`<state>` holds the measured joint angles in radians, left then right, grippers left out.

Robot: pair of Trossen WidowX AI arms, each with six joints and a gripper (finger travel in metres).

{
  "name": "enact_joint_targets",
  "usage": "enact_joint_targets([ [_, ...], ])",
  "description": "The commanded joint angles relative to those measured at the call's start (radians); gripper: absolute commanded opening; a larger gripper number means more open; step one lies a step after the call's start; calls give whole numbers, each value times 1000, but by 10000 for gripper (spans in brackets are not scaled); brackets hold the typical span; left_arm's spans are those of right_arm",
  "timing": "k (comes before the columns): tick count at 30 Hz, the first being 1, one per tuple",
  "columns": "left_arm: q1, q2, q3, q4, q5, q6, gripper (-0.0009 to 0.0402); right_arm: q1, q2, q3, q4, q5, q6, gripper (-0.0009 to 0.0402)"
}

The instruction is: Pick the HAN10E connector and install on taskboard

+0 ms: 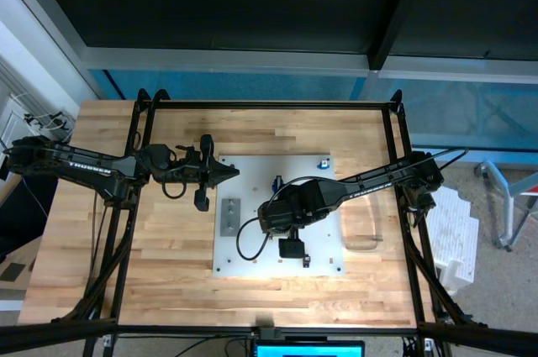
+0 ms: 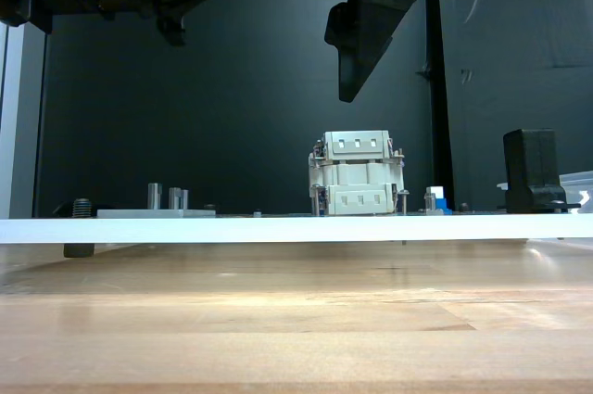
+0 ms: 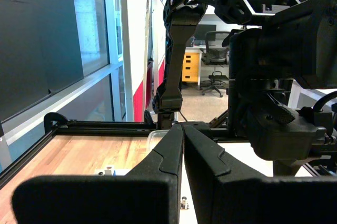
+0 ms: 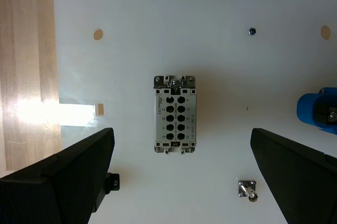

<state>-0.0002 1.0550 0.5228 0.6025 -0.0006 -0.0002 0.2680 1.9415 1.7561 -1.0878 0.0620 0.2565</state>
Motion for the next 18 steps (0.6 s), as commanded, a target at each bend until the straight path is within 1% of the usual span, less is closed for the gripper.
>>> enact_joint_targets([
  [1, 0, 0, 0, 0, 0, 0, 1, 1, -1, 1, 1, -2, 0, 363],
  [4, 0, 0, 0, 0, 0, 0, 1, -2, -22, -9, 4, -3, -1, 354],
  [7, 0, 0, 0, 0, 0, 0, 1, -19, -77, -51, 47, 0, -3, 338],
  [12, 0, 0, 0, 0, 0, 0, 1, -55, -190, -172, 156, -2, -19, 310],
  [18, 0, 0, 0, 0, 0, 0, 1, -134, -354, -336, 257, -2, -66, 284],
])
